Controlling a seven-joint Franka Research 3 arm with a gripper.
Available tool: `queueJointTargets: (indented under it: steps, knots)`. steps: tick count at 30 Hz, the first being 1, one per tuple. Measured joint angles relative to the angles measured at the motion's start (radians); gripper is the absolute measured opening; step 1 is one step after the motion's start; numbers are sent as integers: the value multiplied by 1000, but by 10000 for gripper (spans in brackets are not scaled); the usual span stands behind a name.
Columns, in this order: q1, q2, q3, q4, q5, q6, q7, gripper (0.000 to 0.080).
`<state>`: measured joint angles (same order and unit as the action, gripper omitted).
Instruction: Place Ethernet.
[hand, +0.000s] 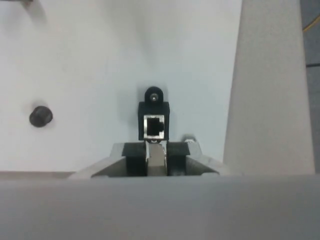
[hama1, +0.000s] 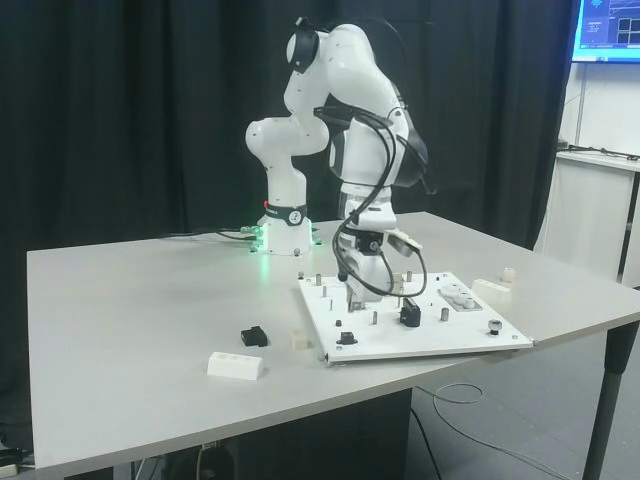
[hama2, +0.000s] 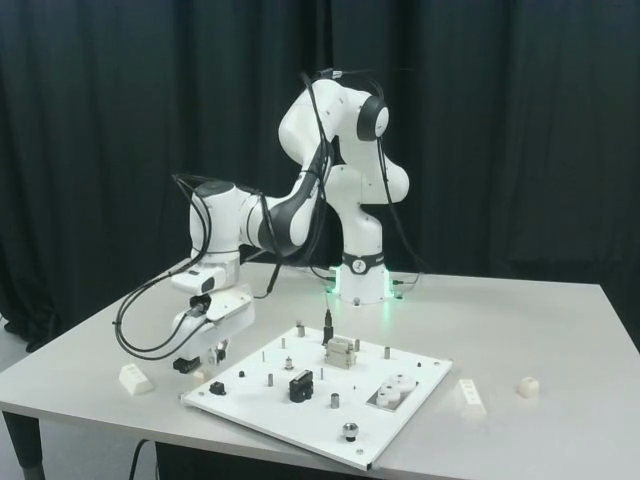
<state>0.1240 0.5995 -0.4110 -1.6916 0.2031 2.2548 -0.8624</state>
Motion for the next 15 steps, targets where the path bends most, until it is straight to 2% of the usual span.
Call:
queueJointTargets:
  steps: [6,15]
  knots:
    - [0,-7,-2,12,-2,-21,5,80]
    - [0,-7,-3,17,-3,-24,8,80]
